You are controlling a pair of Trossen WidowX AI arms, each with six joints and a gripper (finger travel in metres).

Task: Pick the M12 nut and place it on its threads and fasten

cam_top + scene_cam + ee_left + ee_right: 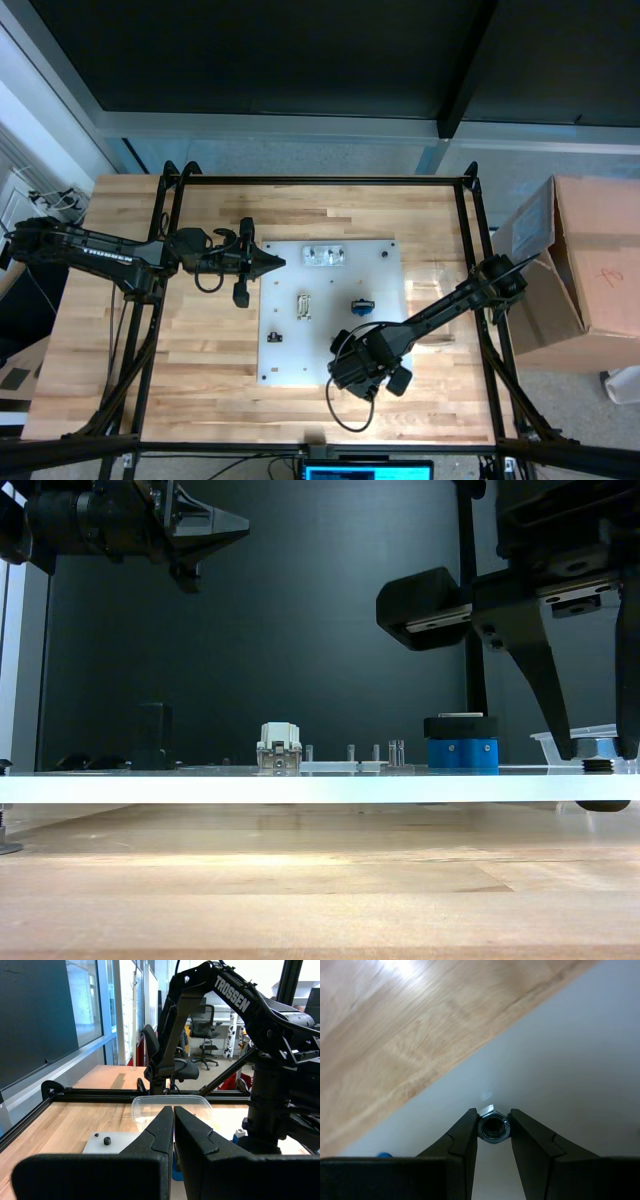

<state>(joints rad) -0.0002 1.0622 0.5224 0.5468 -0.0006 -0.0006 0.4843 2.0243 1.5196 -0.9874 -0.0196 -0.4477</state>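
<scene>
The small silver M12 nut (493, 1128) sits pinched between the tips of my right gripper (493, 1119), which is shut on it. In the low view the nut (598, 748) rests on top of the black ribbed stud (600, 766) at the white board's (300, 365) near right edge, with ribs still showing beneath it. From above, my right gripper (362, 378) points down there and hides the nut and stud. My left gripper (268, 262) hovers high over the board's far left edge, fingers shut on nothing.
A blue block (461, 752) with a black top stands mid-board, a grey connector (279, 752) further left, and small posts between them. A clear tray (171, 1105) lies off the board's right side. A cardboard box (575, 270) stands beyond the table's right edge.
</scene>
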